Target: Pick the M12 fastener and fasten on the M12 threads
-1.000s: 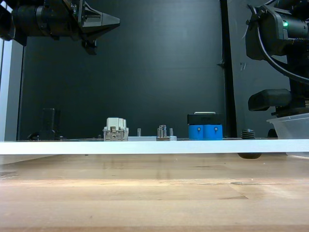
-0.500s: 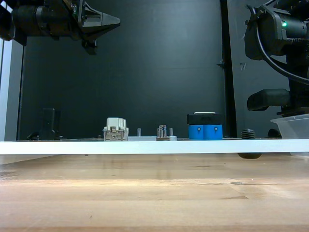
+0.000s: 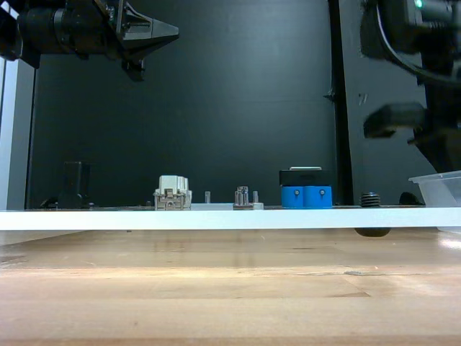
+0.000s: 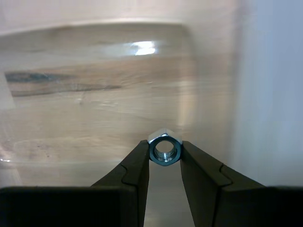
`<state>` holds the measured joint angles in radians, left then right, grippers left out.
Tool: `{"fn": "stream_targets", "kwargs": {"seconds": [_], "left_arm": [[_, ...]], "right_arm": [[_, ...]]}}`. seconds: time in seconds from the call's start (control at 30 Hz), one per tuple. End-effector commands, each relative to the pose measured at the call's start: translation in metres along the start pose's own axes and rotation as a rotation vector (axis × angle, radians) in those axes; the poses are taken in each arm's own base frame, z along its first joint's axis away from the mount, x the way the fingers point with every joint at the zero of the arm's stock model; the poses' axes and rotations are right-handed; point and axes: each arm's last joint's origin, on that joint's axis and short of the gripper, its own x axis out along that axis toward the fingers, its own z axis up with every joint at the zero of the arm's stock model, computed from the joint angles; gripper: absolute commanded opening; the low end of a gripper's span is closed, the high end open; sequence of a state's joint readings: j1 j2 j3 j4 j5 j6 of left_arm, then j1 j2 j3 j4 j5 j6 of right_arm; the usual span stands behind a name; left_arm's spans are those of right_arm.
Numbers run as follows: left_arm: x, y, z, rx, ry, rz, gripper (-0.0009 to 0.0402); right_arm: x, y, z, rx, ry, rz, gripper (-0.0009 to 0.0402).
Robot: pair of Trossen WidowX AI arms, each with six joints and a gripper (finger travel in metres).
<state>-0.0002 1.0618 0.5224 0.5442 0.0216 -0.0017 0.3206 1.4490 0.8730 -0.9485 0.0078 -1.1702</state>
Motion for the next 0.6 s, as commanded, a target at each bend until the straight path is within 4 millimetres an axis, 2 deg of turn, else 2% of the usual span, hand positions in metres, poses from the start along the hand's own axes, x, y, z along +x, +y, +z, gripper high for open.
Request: {"fn": "stream_targets", "kwargs": {"seconds": [0.03, 0.33, 0.6], "left_arm": [[0.000, 0.000, 0.000, 0.000, 0.000, 0.000, 0.0000], [0.000, 0.000, 0.000, 0.000, 0.000, 0.000, 0.0000], [0.000, 0.000, 0.000, 0.000, 0.000, 0.000, 0.0000]], "right_arm": [[-0.014, -0.005, 0.002, 0.020, -0.002, -0.006, 0.0028], [-0.052, -0.027, 0.016, 0.004, -0.013, -0.029, 0.0028], [-0.061, -0.061, 0.041, -0.027, -0.016, -0.032, 0.0027]]}}
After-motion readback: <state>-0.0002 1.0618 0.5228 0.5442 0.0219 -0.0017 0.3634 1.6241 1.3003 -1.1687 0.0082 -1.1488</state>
